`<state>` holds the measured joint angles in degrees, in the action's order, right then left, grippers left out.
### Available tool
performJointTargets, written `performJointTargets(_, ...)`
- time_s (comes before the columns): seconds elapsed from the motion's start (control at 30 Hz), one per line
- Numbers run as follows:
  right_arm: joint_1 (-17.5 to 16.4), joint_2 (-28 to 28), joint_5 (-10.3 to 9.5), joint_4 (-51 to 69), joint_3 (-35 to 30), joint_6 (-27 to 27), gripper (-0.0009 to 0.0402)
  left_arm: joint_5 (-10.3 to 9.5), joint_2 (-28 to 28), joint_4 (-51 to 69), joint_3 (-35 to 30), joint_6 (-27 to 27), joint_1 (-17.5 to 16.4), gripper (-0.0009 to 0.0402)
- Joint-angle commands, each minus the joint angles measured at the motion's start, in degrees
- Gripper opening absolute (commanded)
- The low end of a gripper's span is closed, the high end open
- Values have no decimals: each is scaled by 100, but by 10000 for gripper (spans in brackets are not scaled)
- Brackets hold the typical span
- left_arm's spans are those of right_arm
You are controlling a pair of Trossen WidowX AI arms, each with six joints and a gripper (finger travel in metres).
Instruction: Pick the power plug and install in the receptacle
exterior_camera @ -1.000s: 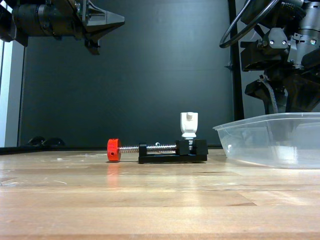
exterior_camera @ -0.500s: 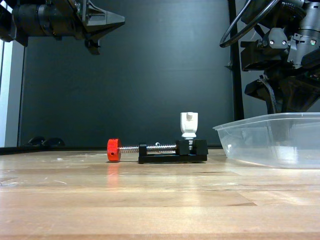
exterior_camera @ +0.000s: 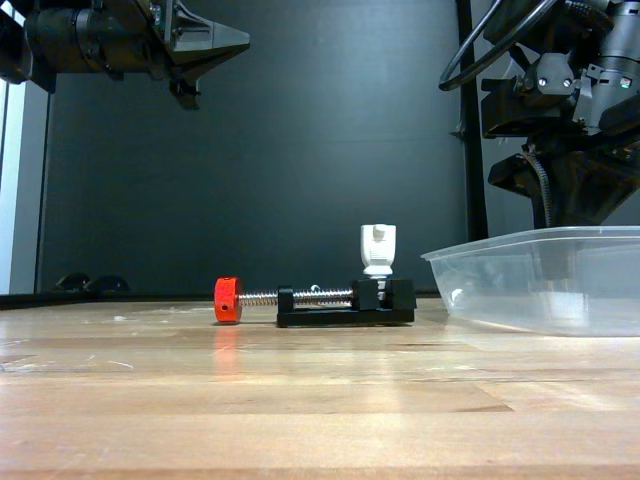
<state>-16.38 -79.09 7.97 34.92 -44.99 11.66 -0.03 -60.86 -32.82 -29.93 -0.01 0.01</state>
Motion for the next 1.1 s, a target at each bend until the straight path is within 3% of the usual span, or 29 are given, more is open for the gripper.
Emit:
performJointTargets(0.03, 0, 26, 2, -2, -2, -13, 3, 0, 0, -2, -2, 0, 0, 0)
performJointTargets(0.43, 4, 468, 2, 157, -31, -15, 0, 0, 0, -2, -2, 0, 0, 0)
performJointTargets(0.83, 28, 1023, 2, 883, -540, -17, 0, 0, 0, 0, -2, 0, 0, 0)
performJointTargets(1.1, 55, 1095, 7, 973, -713, -17, 0, 0, 0, 0, -2, 0, 0, 0)
